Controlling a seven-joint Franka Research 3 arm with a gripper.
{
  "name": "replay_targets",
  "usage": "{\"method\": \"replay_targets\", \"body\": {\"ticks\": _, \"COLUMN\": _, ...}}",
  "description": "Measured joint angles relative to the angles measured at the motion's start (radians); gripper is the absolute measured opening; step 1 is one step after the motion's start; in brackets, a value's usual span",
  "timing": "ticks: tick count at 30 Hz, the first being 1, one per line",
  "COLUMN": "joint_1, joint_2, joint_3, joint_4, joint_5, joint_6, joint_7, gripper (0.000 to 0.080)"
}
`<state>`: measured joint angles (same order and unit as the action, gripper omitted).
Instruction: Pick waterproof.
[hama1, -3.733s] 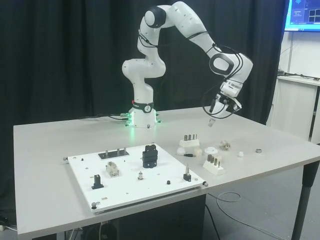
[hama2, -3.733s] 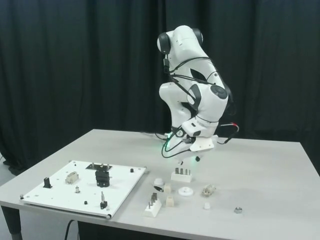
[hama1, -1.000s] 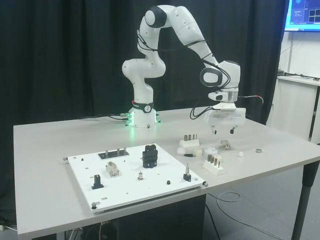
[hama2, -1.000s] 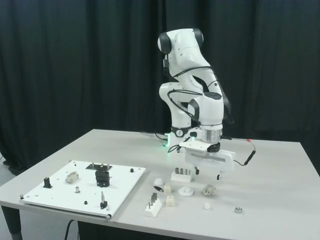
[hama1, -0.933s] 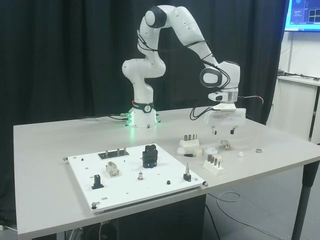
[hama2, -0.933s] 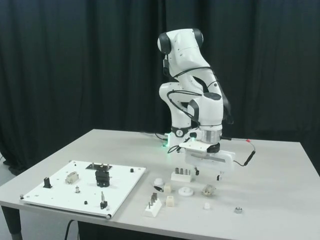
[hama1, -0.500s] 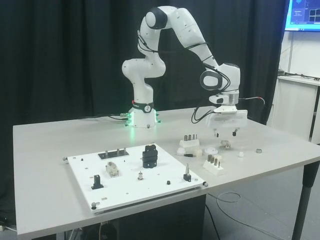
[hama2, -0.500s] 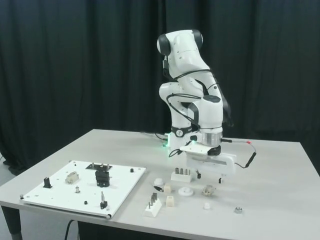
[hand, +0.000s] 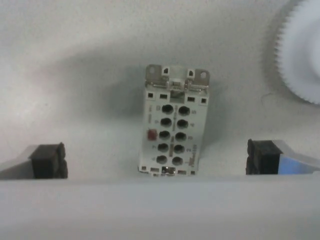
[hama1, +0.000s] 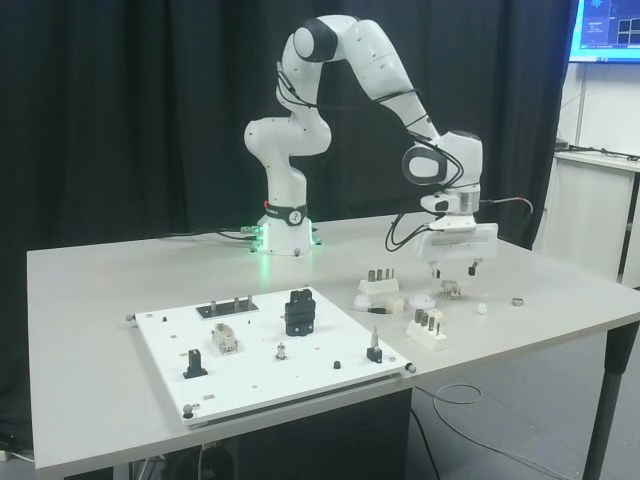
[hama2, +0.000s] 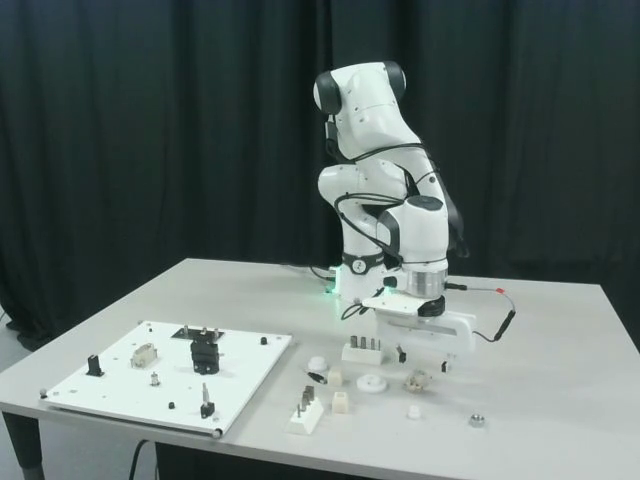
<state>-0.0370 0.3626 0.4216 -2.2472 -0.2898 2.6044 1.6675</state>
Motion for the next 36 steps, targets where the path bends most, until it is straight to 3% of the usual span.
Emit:
{"method": "replay_targets", "body": {"ticks": 17, "joint_1": 0.036, "joint_2": 0.032, "joint_3": -0.038, "joint_4": 0.019, "joint_5": -0.082, "joint_6": 0.000, "joint_7": 0.079, "gripper": 0.0800}}
{"method": "replay_targets", "body": {"ticks": 36, "joint_1": 0.037, "joint_2": 0.057, "joint_3": -0.041, "joint_4": 0.033, "joint_5": -0.093, "joint_6": 0.000, "joint_7": 0.096, "gripper": 0.0800}}
